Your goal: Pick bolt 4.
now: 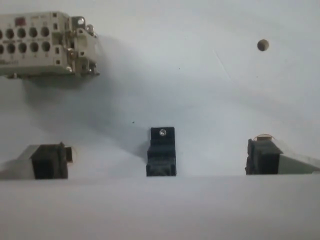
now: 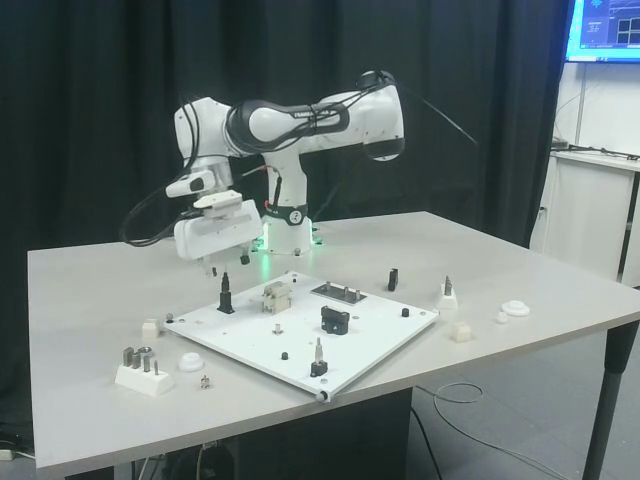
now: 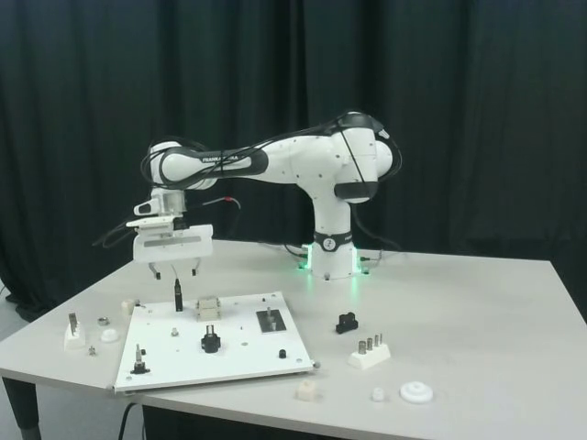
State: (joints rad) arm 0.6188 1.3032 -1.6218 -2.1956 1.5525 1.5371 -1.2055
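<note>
Near the rear-left corner of the white board (image 2: 380,325) stands the bolt (image 2: 226,291), upright in a black base. Small, stiff, light and probably slick metal: take its shaft from above. Just over it hangs the gripper (image 2: 227,268), fingers spread, empty

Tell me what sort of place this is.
Probably a robotics lab or test cell: a white robot arm bolted to a grey table, a white assembly board with small parts, and black curtains behind.
</note>
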